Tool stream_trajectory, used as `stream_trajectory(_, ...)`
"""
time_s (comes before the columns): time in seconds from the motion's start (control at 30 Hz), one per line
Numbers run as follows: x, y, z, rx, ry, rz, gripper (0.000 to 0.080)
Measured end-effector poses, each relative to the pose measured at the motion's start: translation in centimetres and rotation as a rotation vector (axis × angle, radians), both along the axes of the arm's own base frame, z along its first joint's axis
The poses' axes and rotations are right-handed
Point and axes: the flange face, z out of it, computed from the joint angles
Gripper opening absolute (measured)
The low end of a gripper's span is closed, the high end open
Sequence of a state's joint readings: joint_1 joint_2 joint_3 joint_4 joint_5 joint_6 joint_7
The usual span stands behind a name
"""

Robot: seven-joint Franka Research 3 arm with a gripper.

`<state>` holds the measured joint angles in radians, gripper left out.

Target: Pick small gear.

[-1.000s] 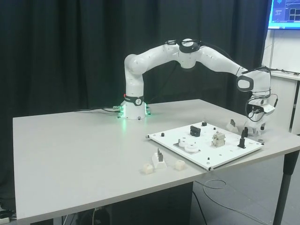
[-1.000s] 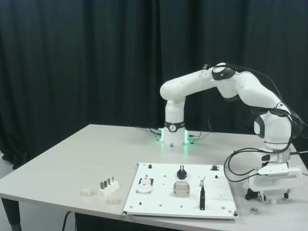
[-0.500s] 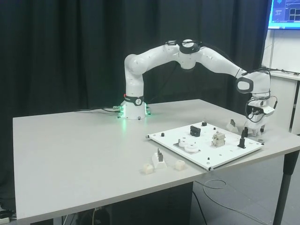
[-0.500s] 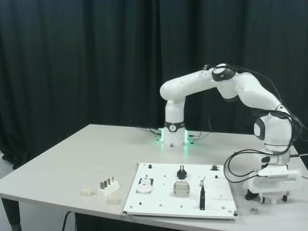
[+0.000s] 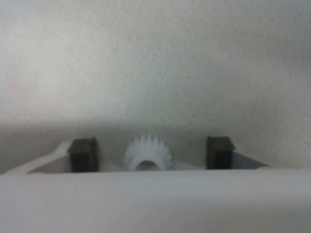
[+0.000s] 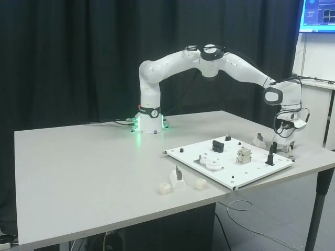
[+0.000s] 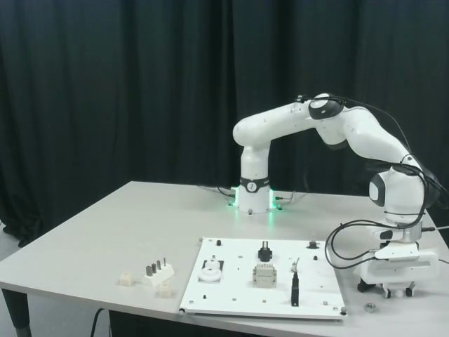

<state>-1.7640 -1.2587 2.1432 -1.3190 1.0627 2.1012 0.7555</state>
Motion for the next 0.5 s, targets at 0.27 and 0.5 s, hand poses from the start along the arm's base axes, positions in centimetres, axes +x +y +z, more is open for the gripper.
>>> stream_trajectory(0.27,0.05,0.06,0.02,-0.005,-0.001,0.006,0.0332)
stream_trajectory(0.5,0.33,0.11,0.40,0.000,0.003,0.007,0.0198)
